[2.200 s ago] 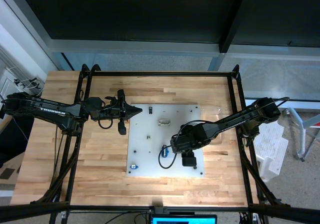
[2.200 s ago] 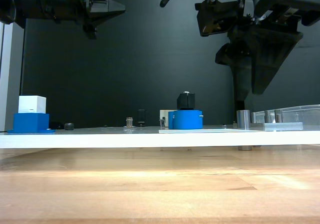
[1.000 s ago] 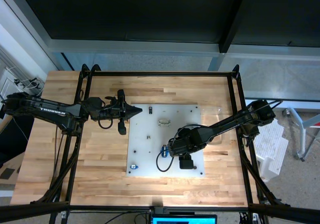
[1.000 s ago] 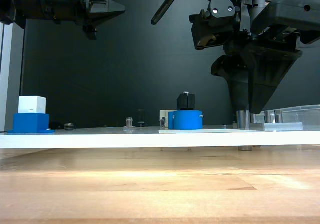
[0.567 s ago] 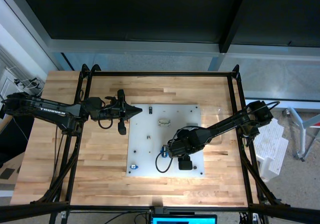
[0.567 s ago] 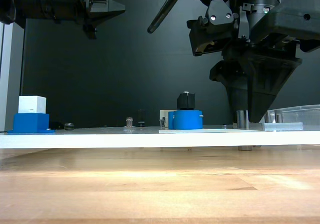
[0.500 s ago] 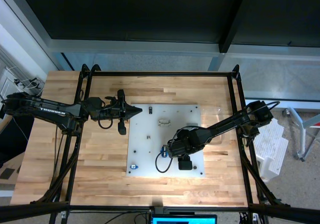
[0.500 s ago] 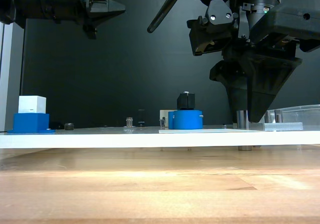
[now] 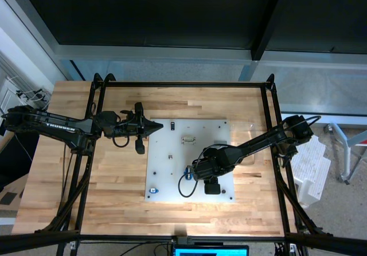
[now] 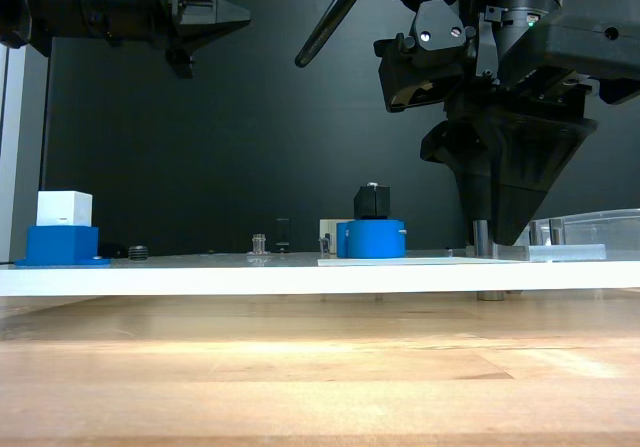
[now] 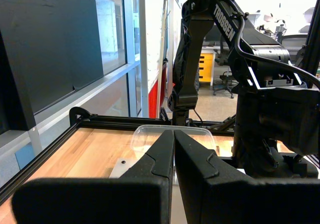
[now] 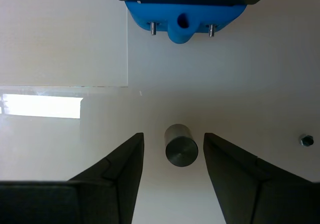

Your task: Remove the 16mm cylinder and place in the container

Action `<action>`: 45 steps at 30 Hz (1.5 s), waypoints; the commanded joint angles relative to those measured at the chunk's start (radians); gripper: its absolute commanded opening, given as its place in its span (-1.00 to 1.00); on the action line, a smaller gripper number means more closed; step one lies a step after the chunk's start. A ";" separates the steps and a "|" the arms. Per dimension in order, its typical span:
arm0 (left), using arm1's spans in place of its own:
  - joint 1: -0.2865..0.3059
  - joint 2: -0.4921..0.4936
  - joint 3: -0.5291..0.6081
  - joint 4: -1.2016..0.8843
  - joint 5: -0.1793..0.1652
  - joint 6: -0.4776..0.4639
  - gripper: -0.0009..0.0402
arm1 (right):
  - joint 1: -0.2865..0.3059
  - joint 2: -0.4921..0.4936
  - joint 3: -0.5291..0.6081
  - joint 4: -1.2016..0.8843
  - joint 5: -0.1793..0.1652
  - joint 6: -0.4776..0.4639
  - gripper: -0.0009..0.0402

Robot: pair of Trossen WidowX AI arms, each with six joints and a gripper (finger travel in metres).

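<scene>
A: First entry, far left?
B: Left gripper point(image 9: 153, 126). It hangs high over the table, tip at the far-left edge of the white board point(image 9: 172, 178). The fingers are pressed flat together with nothing between them.

A: On the board, from the left?
B: Blue base point(image 10: 62, 243) at the near-left corner, carrying a white cube point(image 10: 63, 208). Then comes the blue part point(image 10: 375, 238) at mid-board, with a black cap on top.

A: The 16mm cylinder?
B: 16mm cylinder point(image 12: 181, 152). Grey metal, standing upright in the board just right of the blue part. It is in no tray.

A: Right gripper?
B: Right gripper point(image 10: 495, 235). It points straight down over the cylinder, tips low beside it. The fingers point(image 12: 122, 169) are spread, one on each side of the peg, with a gap showing on both sides. Nothing is gripped.

A: Further right?
B: Grey metal block point(image 10: 565, 252), a low slab lying flat.

A: Containers?
B: One. The container point(image 11: 142, 134) is a clear tray with rounded corners. It sits on the wood beside the board's far-right corner, well apart from the cylinder. I cannot tell its contents, because the left gripper's fingers cover its middle in the wrist view.
</scene>
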State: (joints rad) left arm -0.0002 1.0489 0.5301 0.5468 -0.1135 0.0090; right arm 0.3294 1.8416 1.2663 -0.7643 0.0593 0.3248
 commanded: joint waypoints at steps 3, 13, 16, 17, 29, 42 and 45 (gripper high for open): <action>0.000 0.000 0.000 0.000 0.000 0.000 -0.96 | 0.000 0.000 0.000 0.000 0.000 0.000 -0.33; 0.000 0.000 0.000 0.000 0.000 0.000 -0.96 | 0.000 -0.002 0.000 0.000 0.000 0.003 -0.64; 0.000 0.000 0.000 0.000 0.000 0.000 -0.96 | 0.000 -0.007 0.000 -0.001 0.000 0.003 -0.73; 0.000 0.000 0.000 0.000 0.000 0.000 -0.96 | 0.000 -0.008 0.000 -0.001 0.000 0.003 -0.76; 0.000 0.000 0.000 0.000 0.000 0.000 -0.96 | 0.000 -0.070 0.000 -0.024 0.001 0.003 -0.95; 0.000 0.000 0.000 0.000 0.000 0.000 -0.96 | 0.000 -0.119 0.000 -0.056 0.001 0.003 -0.96; 0.000 0.000 0.000 0.000 0.000 0.000 -0.96 | 0.000 -0.119 0.000 -0.056 0.001 0.003 -0.96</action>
State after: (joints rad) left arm -0.0002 1.0489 0.5297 0.5468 -0.1135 0.0093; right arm 0.3298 1.7218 1.2659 -0.8215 0.0593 0.3279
